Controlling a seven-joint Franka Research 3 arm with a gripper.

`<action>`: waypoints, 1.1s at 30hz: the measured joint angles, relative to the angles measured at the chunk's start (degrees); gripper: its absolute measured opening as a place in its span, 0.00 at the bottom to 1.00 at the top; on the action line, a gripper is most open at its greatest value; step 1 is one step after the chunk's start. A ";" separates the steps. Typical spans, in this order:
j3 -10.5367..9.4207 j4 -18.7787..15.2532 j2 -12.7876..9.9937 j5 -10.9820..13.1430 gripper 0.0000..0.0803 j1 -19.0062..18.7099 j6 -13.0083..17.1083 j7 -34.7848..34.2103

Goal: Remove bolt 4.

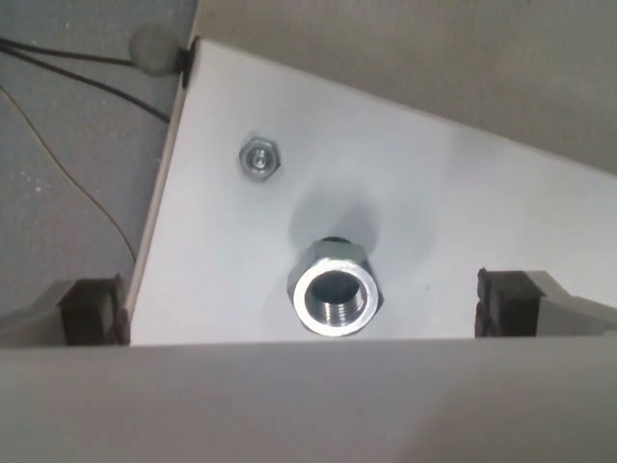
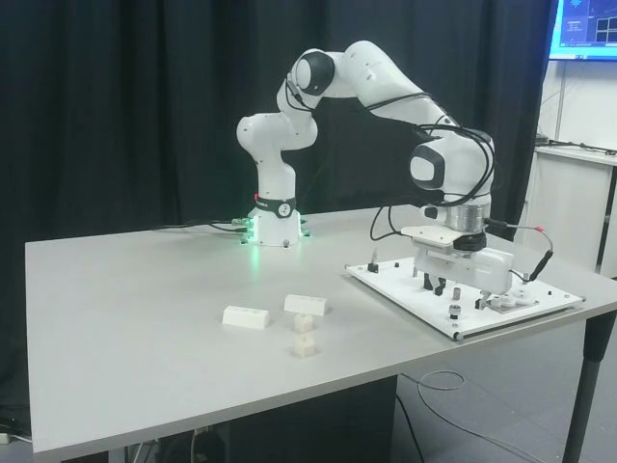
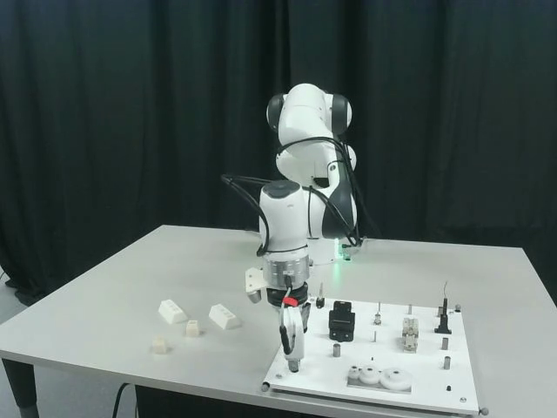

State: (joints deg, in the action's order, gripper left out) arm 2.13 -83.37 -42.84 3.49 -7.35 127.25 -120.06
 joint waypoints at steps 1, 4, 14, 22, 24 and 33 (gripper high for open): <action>0.00 0.00 -0.11 0.00 1.00 -0.07 0.09 -0.17; 0.02 0.00 -0.45 0.00 1.00 -0.29 0.42 -0.46; 1.29 0.00 -1.51 0.17 1.00 -1.71 0.58 -0.88; 2.32 0.00 -2.29 0.75 1.00 -2.56 0.58 -0.88; 2.36 0.00 -2.43 0.82 1.00 -2.59 0.59 -0.88; 2.46 0.00 -2.59 1.18 1.00 -2.66 0.59 -0.88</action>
